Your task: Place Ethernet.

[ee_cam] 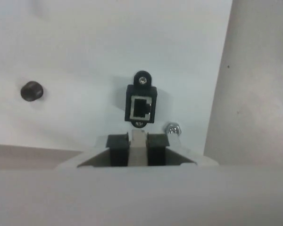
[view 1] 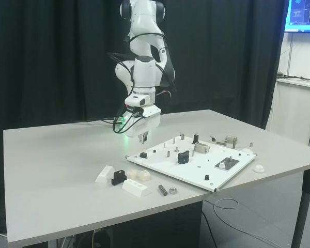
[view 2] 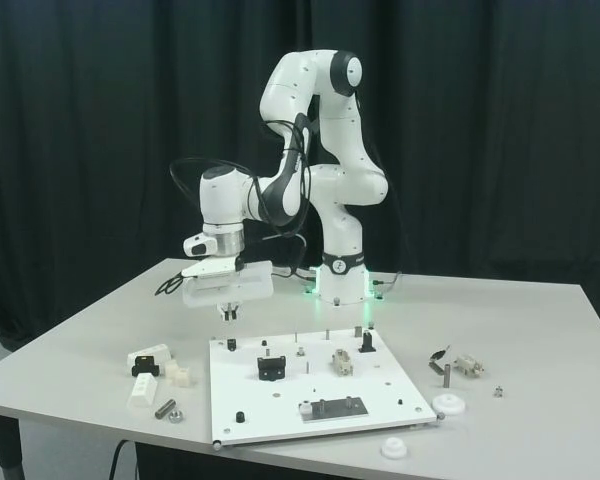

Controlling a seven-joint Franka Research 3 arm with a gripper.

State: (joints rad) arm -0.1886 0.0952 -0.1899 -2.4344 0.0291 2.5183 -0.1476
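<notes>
Fingers [ee_cam: 138, 149] closed on small plug (partly hidden), hovering near black Ethernet socket [ee_cam: 142, 103].

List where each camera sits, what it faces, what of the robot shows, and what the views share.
Wrist view: on the wrist, looking down past the gripper at the black Ethernet socket on the white board.
First room view: beside the grey table, facing arm and gripper.
Second room view: across the table, facing the arm's base; whole arm shows.
Shared: socket and board.
</notes>
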